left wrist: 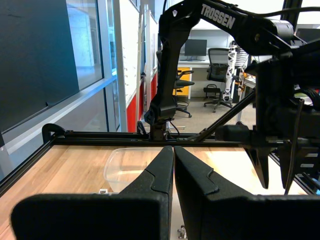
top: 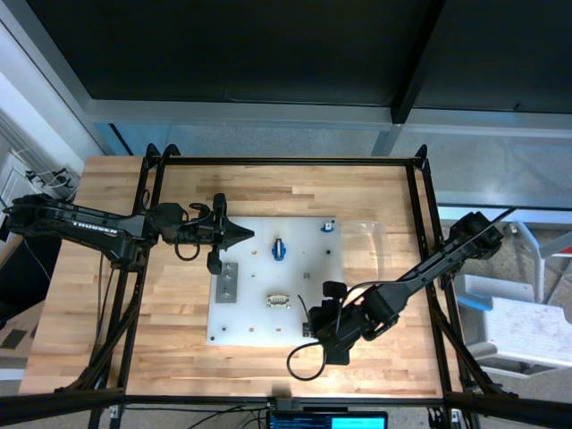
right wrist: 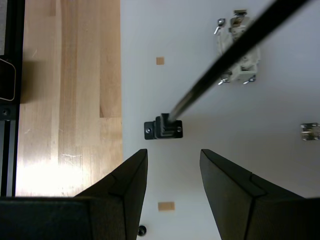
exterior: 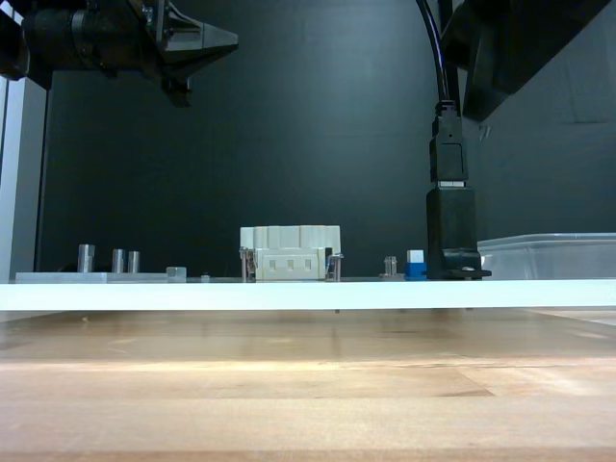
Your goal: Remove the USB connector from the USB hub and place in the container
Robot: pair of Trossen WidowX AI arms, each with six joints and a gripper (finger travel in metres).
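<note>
Lying on the wooden surface (top: 134, 340), the white board (top: 268, 308) has the clear container (exterior: 549, 255) at its right edge in the high view. The left hand (left wrist: 173, 150) hangs over the board's upper left, fingers pressed together. The right hand (right wrist: 172, 160) hovers spread wide above the hub (exterior: 451, 231) at lower centre, the connector (exterior: 449, 159) plugged upright in it.

both arms are matte black, with white "trossen" lettering on the left arm (top: 94, 230) and right arm (left wrist: 220, 17). the left gripper (left wrist: 173, 150), above the board (top: 255, 308) at its left edge, and the right gripper (right wrist: 173, 157), above its near right corner, have wedge-shaped black fingers (right wrist: 125, 190). a black cable (top: 290, 365) loops off the right one.
</note>
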